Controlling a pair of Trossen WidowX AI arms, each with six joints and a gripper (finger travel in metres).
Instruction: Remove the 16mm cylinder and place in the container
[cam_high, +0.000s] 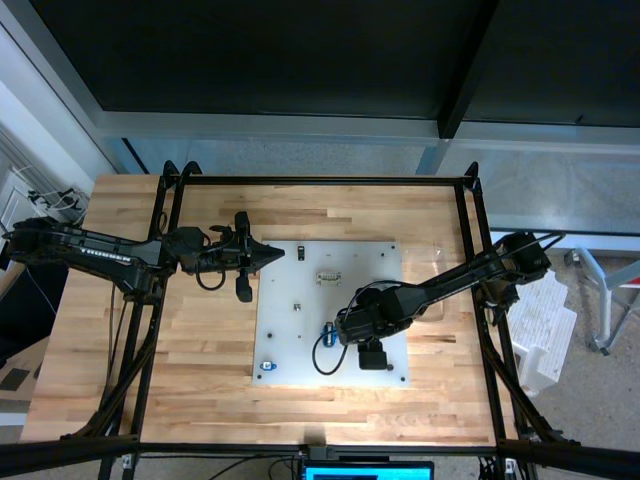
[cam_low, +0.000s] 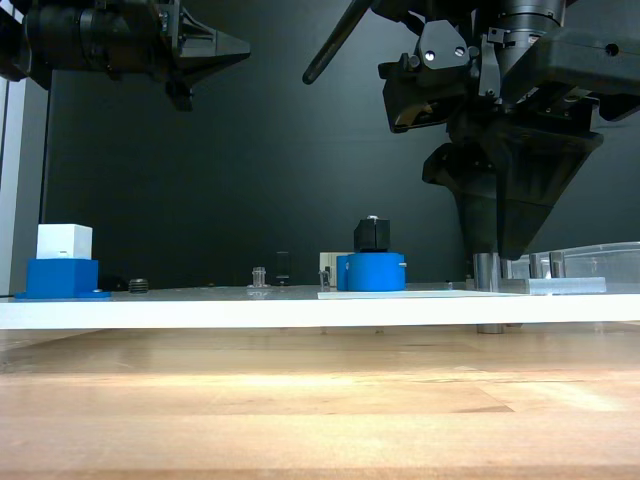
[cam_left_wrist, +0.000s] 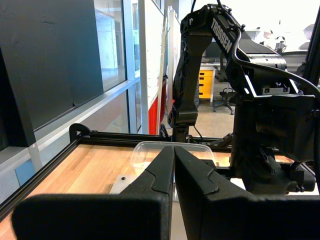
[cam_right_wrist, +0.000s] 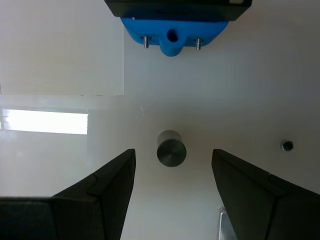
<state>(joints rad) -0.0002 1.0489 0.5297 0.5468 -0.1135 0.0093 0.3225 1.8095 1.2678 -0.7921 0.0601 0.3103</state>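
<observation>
Over white board (cam_high: 300, 340) centre, right gripper (cam_right_wrist: 172, 156): released, fingers straddling upright grey metal 16mm cylinder (cam_right_wrist: 171, 148), not touching.
Frame's left, left gripper (cam_high: 275, 254): clenched, raised.
Room: clear plastic container (cam_left_wrist: 150, 146) beside board.

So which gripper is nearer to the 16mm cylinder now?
Right. The right gripper hangs open directly above the 16mm cylinder, straddling it. The left gripper is shut, raised high over the far left corner of the board.

Right hand (cam_low: 497, 248) directly over the 16mm cylinder (cam_low: 486, 272) — left hand (cam_low: 240, 45) high.
</observation>
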